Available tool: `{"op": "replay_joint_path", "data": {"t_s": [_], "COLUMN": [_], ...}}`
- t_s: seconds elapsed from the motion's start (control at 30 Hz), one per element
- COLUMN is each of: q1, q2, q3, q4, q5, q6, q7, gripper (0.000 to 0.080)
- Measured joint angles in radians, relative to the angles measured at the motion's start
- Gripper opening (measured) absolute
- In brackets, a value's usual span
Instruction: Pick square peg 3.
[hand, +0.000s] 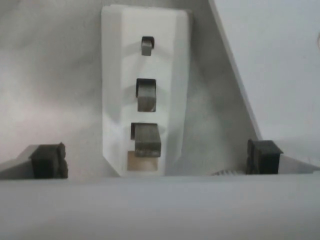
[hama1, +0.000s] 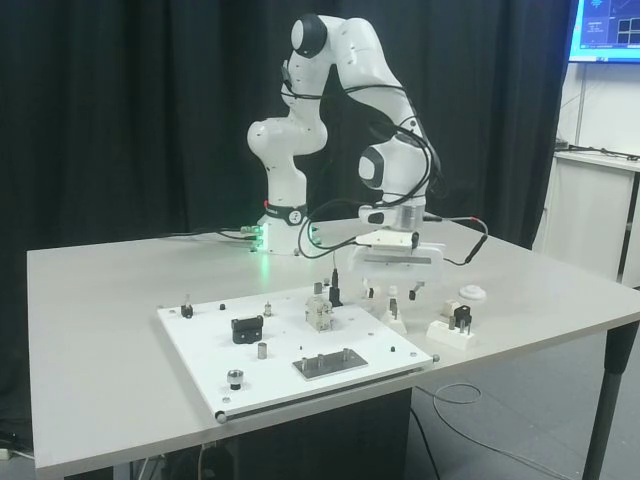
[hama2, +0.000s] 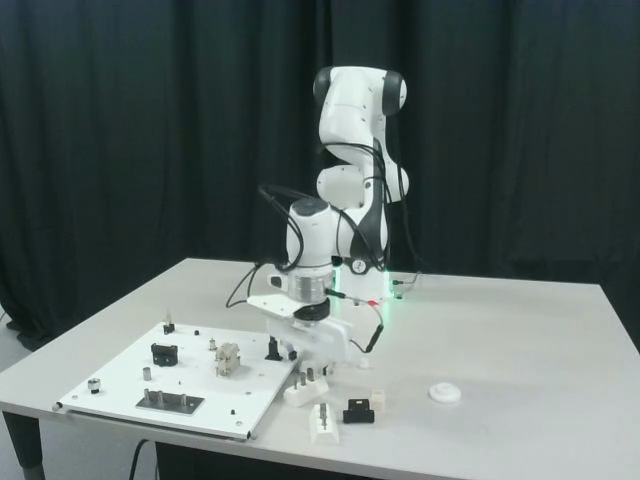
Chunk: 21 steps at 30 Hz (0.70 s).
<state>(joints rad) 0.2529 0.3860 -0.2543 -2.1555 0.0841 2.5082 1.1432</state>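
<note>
Jaws spread wide, holding nothing; gripper (hand: 155, 160) hovers right above the white peg holder (hand: 146, 90), fingertips (hand: 49, 161) either side of it. Square peg 3 (hand: 148, 140), the biggest of three pegs, sits upright in the holder's end slot, w/ two smaller pegs in line past it. Holder rests on the grey table (hama1: 90, 300), just beside the white board (hama1: 290, 345). White disc (hama2: 445, 393) lies well apart from the holder.

A holder block (hand: 145, 90) is set on the desk (hama1: 90, 300), just beside the edge of an assembly board (hama1: 290, 350). Three pegs are stood in a row in the block, with square peg 3 (hand: 147, 140) at one end. The gripper (hand: 155, 160) is held above the block.
</note>
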Motion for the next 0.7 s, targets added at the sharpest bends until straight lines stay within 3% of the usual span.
{"op": "replay_joint_path", "data": {"t_s": [0.7], "q1": [-0.001], "q2": [0.013], "q3": [0.011], "q4": [-0.027], "q5": [0.01], "q6": [0.063], "q7": [0.013], "gripper": [0.08]}}
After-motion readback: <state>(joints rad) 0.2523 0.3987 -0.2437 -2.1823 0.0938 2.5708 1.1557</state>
